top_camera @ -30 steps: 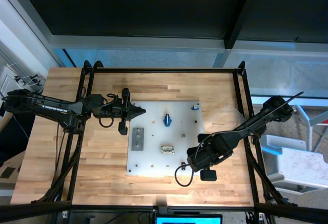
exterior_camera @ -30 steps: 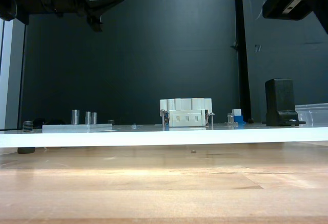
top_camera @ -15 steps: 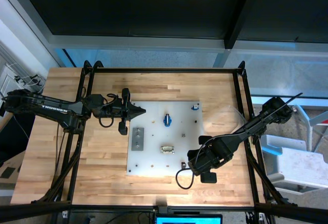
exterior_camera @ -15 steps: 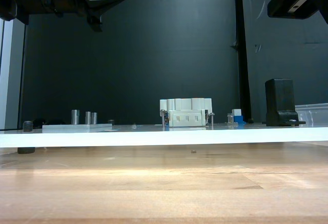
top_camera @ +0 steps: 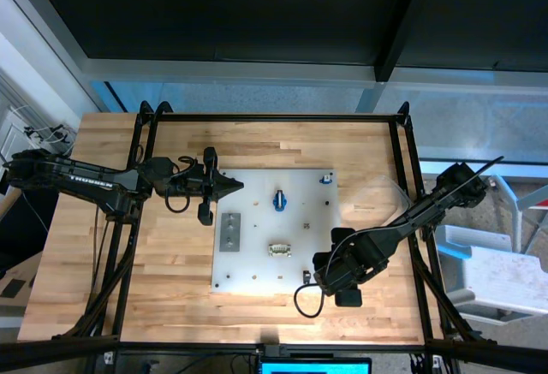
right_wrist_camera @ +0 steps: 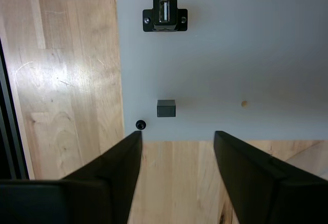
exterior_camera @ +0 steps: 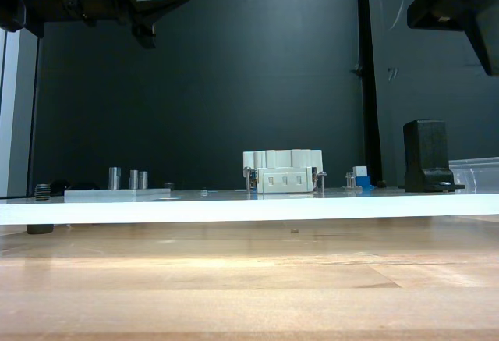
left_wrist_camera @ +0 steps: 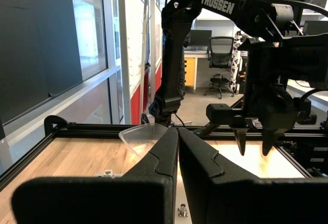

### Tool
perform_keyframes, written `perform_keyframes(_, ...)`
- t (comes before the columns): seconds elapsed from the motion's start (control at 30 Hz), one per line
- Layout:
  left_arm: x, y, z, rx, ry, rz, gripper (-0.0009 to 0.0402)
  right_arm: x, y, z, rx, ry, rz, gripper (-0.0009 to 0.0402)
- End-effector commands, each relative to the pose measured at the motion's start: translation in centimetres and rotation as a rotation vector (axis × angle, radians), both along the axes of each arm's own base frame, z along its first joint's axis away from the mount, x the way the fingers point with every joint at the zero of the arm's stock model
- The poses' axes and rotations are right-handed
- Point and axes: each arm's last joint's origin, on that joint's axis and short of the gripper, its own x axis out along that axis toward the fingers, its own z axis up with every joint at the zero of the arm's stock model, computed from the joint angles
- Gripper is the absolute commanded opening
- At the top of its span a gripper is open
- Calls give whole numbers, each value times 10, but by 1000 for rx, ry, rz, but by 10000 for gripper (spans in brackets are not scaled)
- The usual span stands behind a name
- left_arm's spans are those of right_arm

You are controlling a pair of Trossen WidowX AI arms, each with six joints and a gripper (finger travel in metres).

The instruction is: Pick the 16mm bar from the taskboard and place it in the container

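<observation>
16mm bar (exterior_camera: 115, 178): short grey metal peg, possibly the tallest of three, stood upright on the grey block (top_camera: 229, 230) at 9 o'clock on the taskboard (top_camera: 257, 264). Container (left_wrist_camera: 141, 138): clear, lay at the board's 3 o'clock. Left gripper (top_camera: 234, 186): fingers together, hung above the 10 o'clock corner. Right gripper (right_wrist_camera: 177, 135): fingers apart, hung over the 5 o'clock corner.

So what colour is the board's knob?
Blue knob, best in high view. Left hand hovers at board's left edge, right hand over its near-right corner.
</observation>
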Motion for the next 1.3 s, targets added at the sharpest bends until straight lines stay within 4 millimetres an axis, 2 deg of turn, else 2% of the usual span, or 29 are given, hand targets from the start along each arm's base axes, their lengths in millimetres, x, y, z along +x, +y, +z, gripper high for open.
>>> perform_keyframes(0.03,0,0,0,0,0,0,0,-1,0,-5,-7,4,1,241)
perform_keyframes(0.2,0,0,0,0,0,0,0,0,2,-14,7,-18,7,256)
perform_keyframes(1.3,0,0,0,0,0,0,0,2,9,-58,-45,10,44,254)
